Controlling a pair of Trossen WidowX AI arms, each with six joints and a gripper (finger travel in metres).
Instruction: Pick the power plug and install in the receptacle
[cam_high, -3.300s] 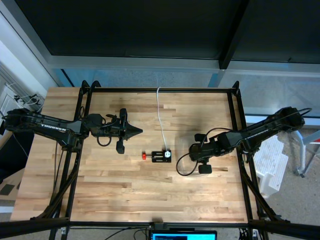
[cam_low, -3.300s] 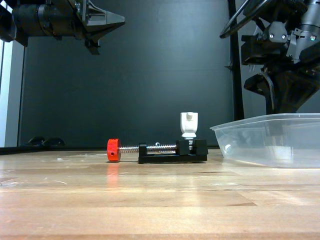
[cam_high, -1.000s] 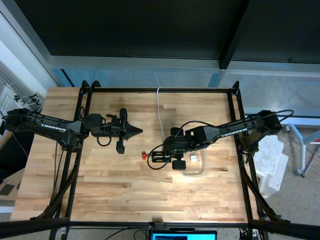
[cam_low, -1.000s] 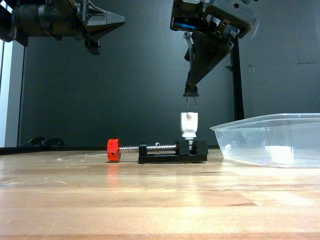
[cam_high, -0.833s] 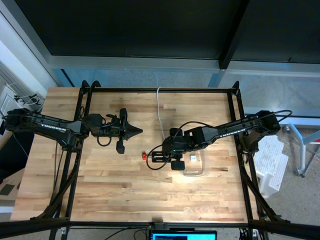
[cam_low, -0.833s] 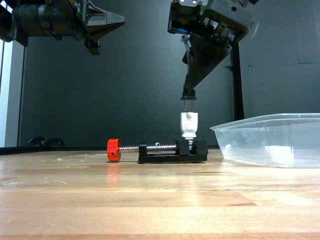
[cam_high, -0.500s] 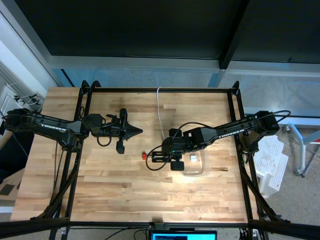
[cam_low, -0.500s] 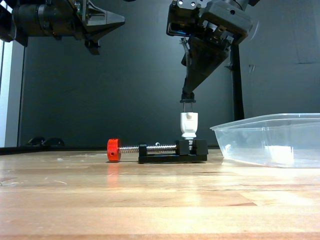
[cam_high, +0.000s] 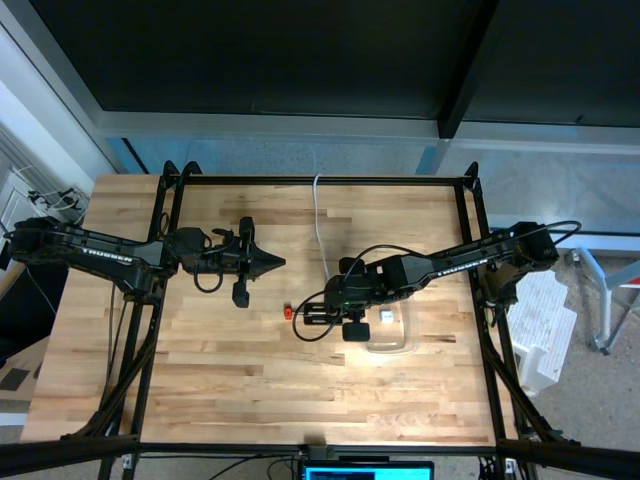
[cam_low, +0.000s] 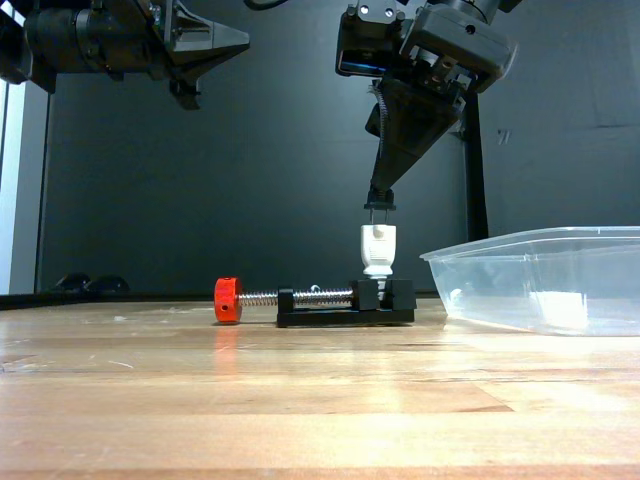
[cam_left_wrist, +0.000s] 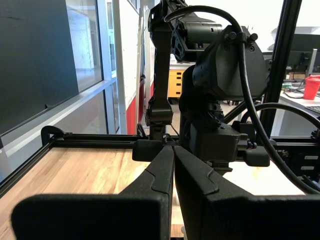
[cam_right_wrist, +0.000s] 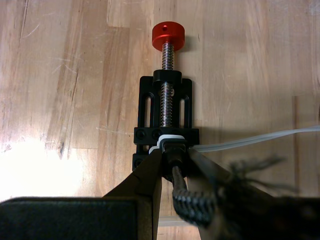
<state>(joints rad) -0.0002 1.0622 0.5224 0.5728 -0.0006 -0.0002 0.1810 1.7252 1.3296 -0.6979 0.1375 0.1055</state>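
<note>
My right gripper (cam_low: 379, 196) hangs straight above the vise and is shut on the tiny black power plug (cam_low: 378, 204). The plug's prongs point down and meet the top of the white receptacle (cam_low: 378, 249). The receptacle stands upright, clamped in the black vise (cam_low: 345, 301). In the right wrist view the power plug (cam_right_wrist: 174, 150) sits between the fingertips, right over the receptacle's white rim (cam_right_wrist: 161, 142). From above, the right gripper (cam_high: 341, 303) covers the receptacle. My left gripper (cam_high: 272, 263) is shut and parked high at the left, holding nothing.
The vise's orange-red knob (cam_low: 227, 300) points left. A thin white cable (cam_high: 321, 228) runs from the vise to the table's far edge. A clear plastic tray (cam_low: 545, 281) lies just right of the vise, with a small white-grey cube (cam_high: 386, 316) in it.
The right gripper came from over the tray to above the receptacle with the plug. Over the last second it sank until the prongs reached the receptacle's top. The left arm stayed still.
</note>
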